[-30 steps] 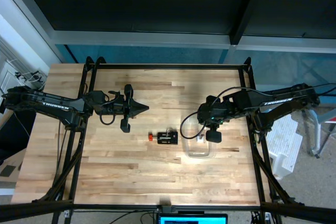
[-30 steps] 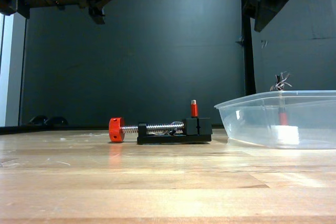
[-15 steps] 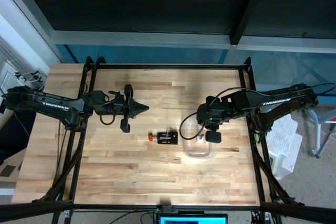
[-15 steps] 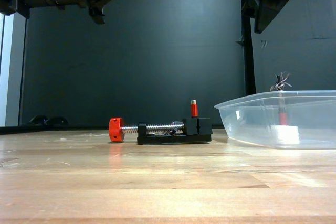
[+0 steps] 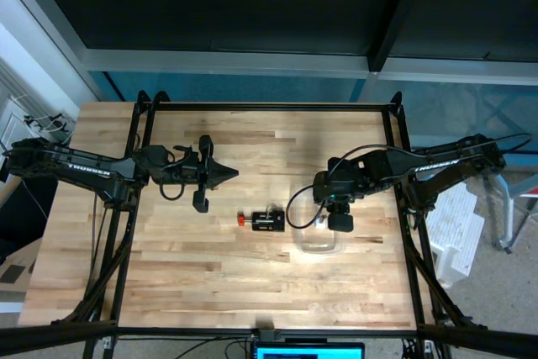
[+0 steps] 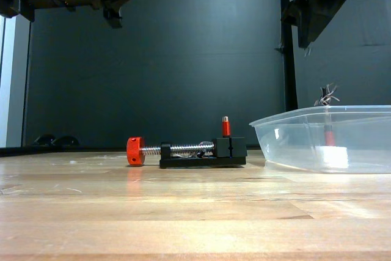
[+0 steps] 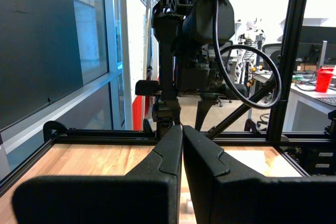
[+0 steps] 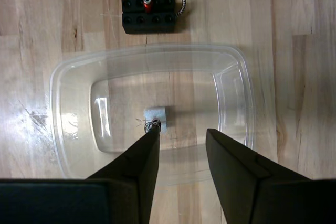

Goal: Pick the rca connector and install on the hub

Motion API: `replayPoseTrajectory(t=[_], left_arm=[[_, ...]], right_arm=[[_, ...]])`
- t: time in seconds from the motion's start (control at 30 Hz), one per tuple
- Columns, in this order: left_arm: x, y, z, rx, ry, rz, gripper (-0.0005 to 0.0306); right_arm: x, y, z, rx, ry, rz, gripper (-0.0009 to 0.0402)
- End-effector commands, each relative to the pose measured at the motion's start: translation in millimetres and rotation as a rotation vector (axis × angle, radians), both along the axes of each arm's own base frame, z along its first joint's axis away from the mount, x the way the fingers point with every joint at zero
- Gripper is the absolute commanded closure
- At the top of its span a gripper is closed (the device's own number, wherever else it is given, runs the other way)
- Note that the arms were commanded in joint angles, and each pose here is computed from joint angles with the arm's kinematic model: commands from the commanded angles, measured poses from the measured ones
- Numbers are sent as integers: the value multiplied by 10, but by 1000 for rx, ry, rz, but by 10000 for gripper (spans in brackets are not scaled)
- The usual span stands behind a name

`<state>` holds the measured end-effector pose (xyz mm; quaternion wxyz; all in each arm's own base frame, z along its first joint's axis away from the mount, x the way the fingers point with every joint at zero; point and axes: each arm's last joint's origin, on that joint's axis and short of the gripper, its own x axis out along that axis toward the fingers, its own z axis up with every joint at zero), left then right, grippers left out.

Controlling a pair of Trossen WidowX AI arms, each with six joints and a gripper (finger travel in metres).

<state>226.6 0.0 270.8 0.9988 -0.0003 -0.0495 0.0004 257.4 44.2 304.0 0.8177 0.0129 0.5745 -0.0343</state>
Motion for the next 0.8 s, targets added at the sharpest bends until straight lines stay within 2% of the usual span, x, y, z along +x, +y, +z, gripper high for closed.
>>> replayPoseTrajectory(t=[0.03, 0.43, 0.8], left_arm=[[1, 0, 0, 0, 0, 0, 300], [0, 1, 1, 0, -1, 0, 300], [1, 0, 0, 0, 0, 0, 300]], right_arm=[[25, 10, -34, -4, 13, 1, 242], [124, 50, -168, -6, 63, -14, 184], [231, 109, -323, -17, 113, -2, 171]])
